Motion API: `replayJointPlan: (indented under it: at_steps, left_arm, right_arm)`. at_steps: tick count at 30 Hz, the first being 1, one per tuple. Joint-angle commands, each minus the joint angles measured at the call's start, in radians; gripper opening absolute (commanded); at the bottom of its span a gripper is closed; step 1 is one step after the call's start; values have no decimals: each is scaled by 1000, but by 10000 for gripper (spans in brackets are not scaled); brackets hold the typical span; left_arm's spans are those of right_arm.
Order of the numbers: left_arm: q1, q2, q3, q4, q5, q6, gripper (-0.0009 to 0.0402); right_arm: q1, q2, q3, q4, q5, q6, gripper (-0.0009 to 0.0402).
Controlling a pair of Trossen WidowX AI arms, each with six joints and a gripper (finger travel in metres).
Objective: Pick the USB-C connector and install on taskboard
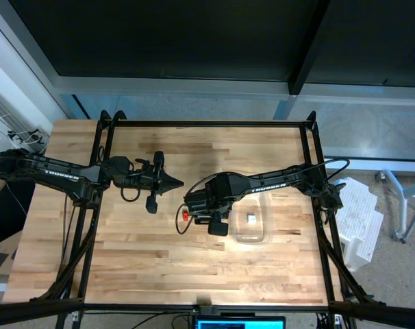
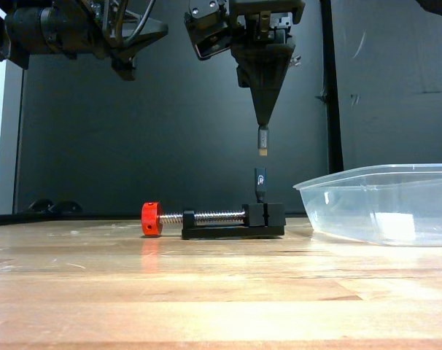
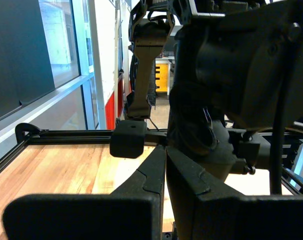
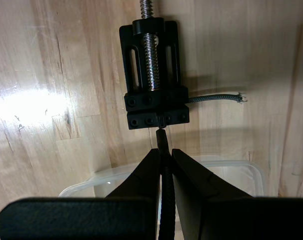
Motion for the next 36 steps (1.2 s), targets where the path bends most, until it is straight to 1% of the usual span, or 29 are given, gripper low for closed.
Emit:
replayJointPlan:
  at_steps: [1, 5, 10, 13, 19, 22, 36]
  left_arm:
    - [0, 0, 0, 0, 0, 0, 0]
    - [0, 0, 0, 0, 0, 0, 0]
    - [0, 0, 0, 0, 0, 0, 0]
    - [0, 0, 0, 0, 0, 0, 0]
    - [0, 0, 0, 0, 0, 0, 0]
    - [0, 0, 0, 0, 0, 0, 0]
    - [0, 0, 0, 0, 0, 0, 0]
  right_arm:
    - [1, 2, -1, 2, 1, 0, 0]
    - [2, 2, -1, 3, 10, 2, 0]
    - [6, 2, -1, 6, 13, 14, 0]
    - [10, 2, -2, 8, 27, 19, 0]
    - [11, 2, -22, 29, 27, 19, 0]
    - [11, 2, -23, 32, 35, 18, 0]
    - [10, 2, -48, 61, 34, 14, 0]
